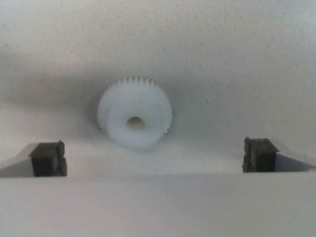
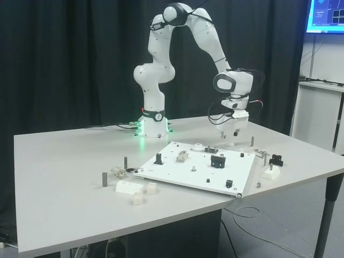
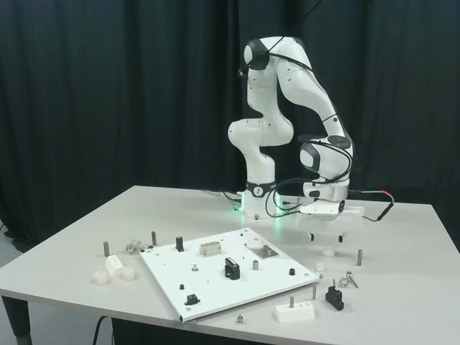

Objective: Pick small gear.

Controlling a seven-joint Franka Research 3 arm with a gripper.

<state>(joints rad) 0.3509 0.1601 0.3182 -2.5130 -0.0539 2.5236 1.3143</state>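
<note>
- Approach step: the gripper (image 1: 153, 158) hovers with fingers spread wide, holding nothing.
- The small gear (image 1: 135, 120) lies flat on the grey table (image 1: 237, 59), below and between the fingertips, untouched.
- Next, likely: descend straight, then close across the teeth.

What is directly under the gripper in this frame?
The small gear lies flat on the grey table, its centre hole showing, under the open gripper. The fingers stand apart on either side, not touching it. What lies beneath the gear is covered.
</note>
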